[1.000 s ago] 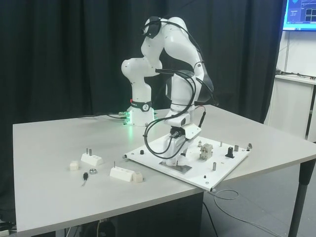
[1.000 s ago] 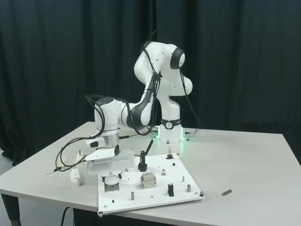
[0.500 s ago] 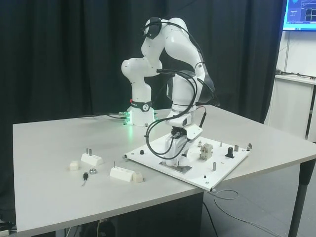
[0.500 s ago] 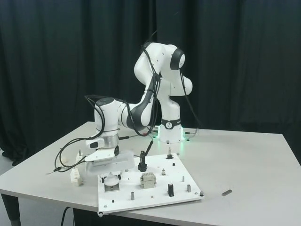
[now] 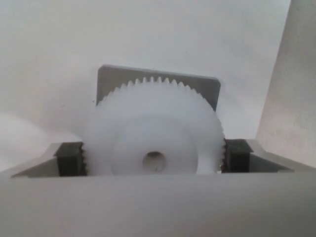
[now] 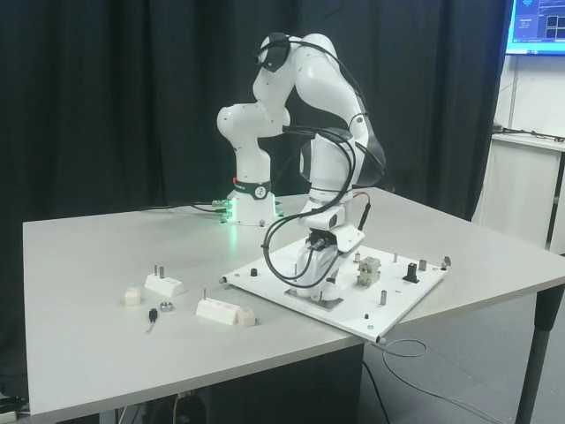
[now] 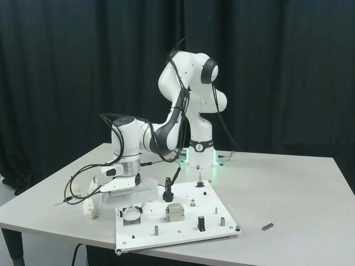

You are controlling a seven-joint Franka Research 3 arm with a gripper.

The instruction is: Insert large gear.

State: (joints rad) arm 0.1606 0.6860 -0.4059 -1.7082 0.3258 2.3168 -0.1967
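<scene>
Fingers point(image 5: 238, 157) with black pads pinch the white toothed plastic large gear point(image 5: 154, 132) at opposite rim edges. The gear hangs over a grey square metal plate point(image 5: 202, 88) on the white assembly board point(image 7: 183, 221). Whether it touches the plate cannot be told; it appears just above.

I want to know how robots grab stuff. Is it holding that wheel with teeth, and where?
Yes. The end effector holds the white gear by its toothed rim, one black finger pad pressing each opposite side, above a grey plate.
</scene>
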